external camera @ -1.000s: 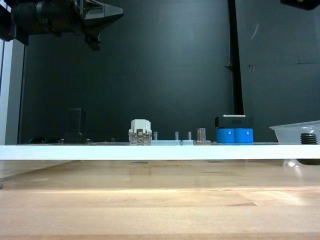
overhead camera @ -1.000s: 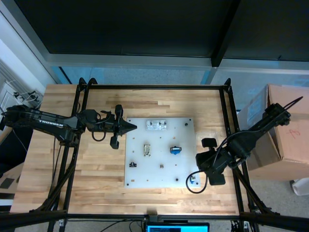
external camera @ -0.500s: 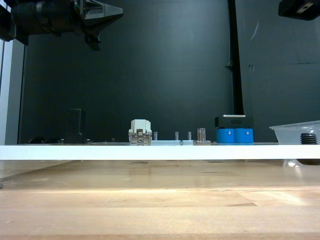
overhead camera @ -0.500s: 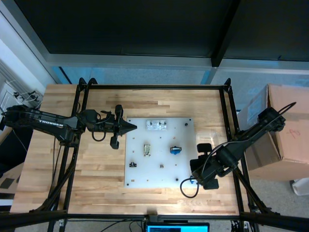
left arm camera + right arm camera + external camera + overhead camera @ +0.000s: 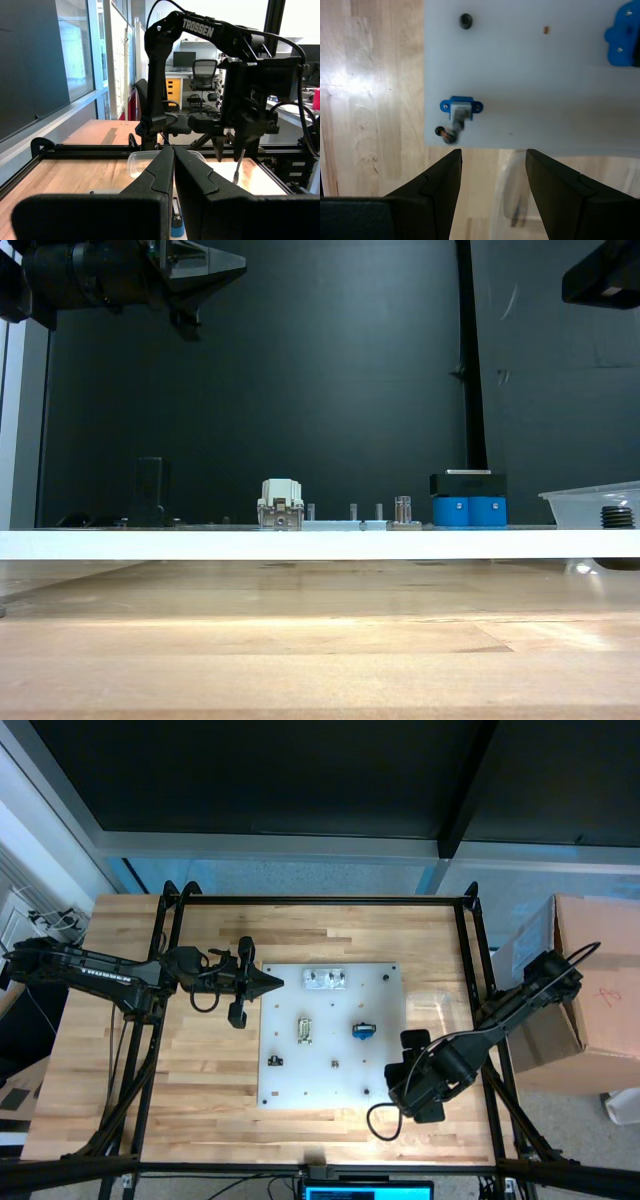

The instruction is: Remove the RJ45 connector from the taskboard and place in the container

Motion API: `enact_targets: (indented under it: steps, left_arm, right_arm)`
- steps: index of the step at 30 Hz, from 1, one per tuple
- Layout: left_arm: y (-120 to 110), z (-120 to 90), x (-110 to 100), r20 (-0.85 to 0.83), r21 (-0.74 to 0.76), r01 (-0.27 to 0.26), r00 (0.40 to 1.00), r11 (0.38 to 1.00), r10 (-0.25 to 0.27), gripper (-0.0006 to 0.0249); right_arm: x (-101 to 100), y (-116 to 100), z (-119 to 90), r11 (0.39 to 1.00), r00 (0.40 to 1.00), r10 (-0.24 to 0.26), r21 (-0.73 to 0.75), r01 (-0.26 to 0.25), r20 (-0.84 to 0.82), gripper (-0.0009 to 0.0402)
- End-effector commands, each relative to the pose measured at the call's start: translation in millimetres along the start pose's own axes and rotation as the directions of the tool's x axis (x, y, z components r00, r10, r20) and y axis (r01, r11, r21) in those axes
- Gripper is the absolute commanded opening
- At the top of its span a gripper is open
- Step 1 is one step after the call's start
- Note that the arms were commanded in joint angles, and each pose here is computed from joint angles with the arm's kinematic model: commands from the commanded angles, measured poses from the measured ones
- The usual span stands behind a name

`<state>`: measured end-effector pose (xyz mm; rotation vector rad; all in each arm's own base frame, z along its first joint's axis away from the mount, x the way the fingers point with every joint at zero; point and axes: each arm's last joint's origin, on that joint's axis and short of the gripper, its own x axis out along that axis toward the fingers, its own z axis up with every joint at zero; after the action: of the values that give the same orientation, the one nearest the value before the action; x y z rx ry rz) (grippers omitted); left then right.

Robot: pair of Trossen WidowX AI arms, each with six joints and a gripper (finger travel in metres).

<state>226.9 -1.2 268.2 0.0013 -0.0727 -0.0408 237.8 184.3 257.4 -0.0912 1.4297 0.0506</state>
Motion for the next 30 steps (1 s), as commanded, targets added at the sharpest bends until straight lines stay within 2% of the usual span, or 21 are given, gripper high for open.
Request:
enact_targets:
  steps: [1,14,20,30]
  left_arm:
    - [0,0,0,0.0,0.0,0.0,1.0,1.0,0.0,0.0]
    - [0,0,0,0.0,0.0,0.0,1.0,1.0,0.0,0.0]
    - [0,0,0,0.0,0.0,0.0,1.0,1.0,0.0,0.0]
    - [0,0,0,0.0,0.0,0.0,1.0,1.0,0.0,0.0]
  right_arm:
    - [4,3,1,1.0,1.0,0.008,-0.003,-0.008,0.008,0.0179]
    - [30,11,3,0.999,0.999,0.046,0.003,-0.046,0.02,0.0176]
    - [32,13,3,0.999,0.998,0.05,0.007,-0.05,0.028,0.0173]
    - [33,13,2,0.999,0.998,0.053,0.005,-0.053,0.031,0.0088]
